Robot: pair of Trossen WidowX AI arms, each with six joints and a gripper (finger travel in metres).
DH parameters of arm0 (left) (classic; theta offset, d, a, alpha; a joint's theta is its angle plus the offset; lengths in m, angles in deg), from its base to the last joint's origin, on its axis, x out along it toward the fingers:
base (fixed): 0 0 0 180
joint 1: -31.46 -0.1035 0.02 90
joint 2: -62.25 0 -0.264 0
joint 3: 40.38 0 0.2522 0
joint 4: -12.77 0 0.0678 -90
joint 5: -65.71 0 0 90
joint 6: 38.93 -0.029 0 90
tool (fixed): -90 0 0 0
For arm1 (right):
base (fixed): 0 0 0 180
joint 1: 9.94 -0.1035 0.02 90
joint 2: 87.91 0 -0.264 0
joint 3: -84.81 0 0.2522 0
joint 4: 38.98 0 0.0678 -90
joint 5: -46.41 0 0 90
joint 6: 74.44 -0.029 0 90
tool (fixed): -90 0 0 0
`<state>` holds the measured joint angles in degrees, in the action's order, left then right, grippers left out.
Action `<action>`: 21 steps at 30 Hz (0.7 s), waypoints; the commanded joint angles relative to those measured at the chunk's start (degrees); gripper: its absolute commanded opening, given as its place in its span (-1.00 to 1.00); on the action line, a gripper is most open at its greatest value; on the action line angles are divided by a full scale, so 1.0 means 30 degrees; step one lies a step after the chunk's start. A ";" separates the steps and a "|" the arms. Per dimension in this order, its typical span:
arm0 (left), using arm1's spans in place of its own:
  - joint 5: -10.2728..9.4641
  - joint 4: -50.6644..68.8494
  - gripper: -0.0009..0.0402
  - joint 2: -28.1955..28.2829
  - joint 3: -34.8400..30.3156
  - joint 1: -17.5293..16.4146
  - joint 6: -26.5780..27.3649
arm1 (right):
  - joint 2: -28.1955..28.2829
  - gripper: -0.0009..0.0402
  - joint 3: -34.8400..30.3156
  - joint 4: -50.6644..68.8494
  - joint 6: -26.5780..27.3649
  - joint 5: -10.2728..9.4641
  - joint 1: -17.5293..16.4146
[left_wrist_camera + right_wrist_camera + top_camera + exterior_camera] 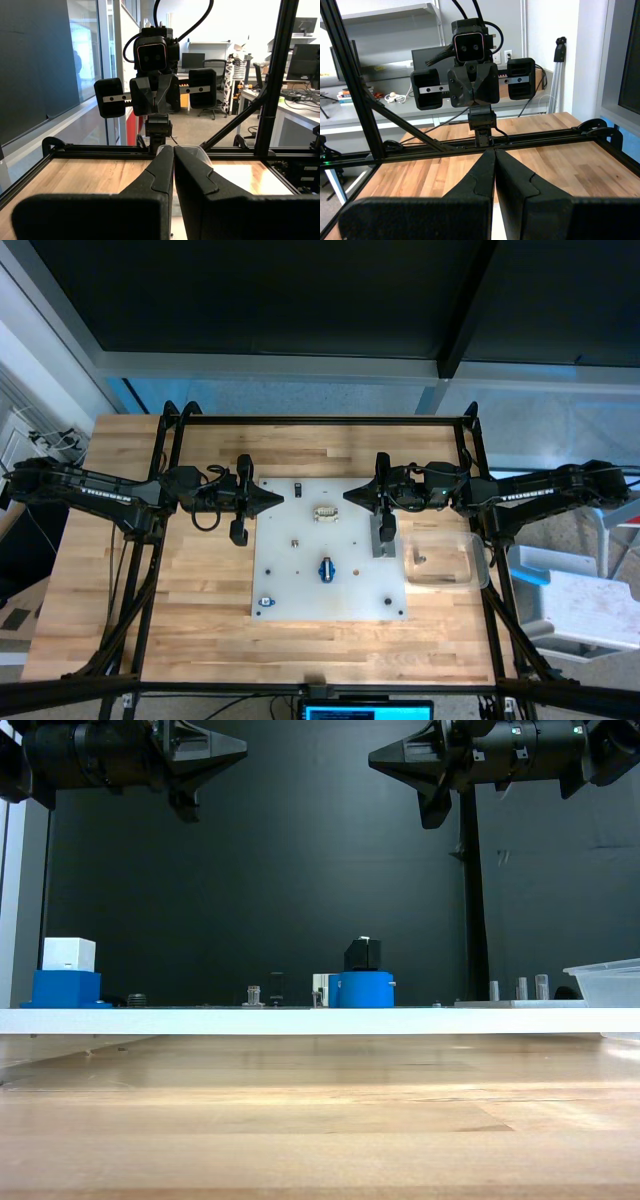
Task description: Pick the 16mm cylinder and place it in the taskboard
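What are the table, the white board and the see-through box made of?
The table looks like varnished wood: grain and plank seams show. The taskboard is smooth matte white, perhaps plastic or painted metal. The tray is clear plastic; wood shows through. The left gripper and right gripper hover shut high above the taskboard.

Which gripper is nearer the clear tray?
The right gripper, shut, above the taskboard toward the tray; the left gripper, shut, hangs over the opposite edge.
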<state>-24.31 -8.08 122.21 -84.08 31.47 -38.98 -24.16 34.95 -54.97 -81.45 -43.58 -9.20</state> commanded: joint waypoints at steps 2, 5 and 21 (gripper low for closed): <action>0.0000 0.0015 -0.96 0.0007 -0.0007 0.0000 0.0007 | 0.0000 -0.96 0.0000 -0.0007 0.0291 -0.0860 -0.0007; 0.0000 0.0015 -0.96 0.0007 -0.0007 -0.0007 0.0000 | 0.0000 -0.96 0.0000 -0.0007 0.0291 -0.0860 -0.0007; 0.0000 0.0015 -0.96 0.0007 -0.0007 0.0000 0.0007 | 0.0000 -0.96 -0.4444 1.2451 -0.1056 0.0146 -0.0758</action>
<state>-24.31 -8.02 122.21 -84.10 31.47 -38.96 -24.16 23.49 -22.34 -84.60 -43.14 -10.93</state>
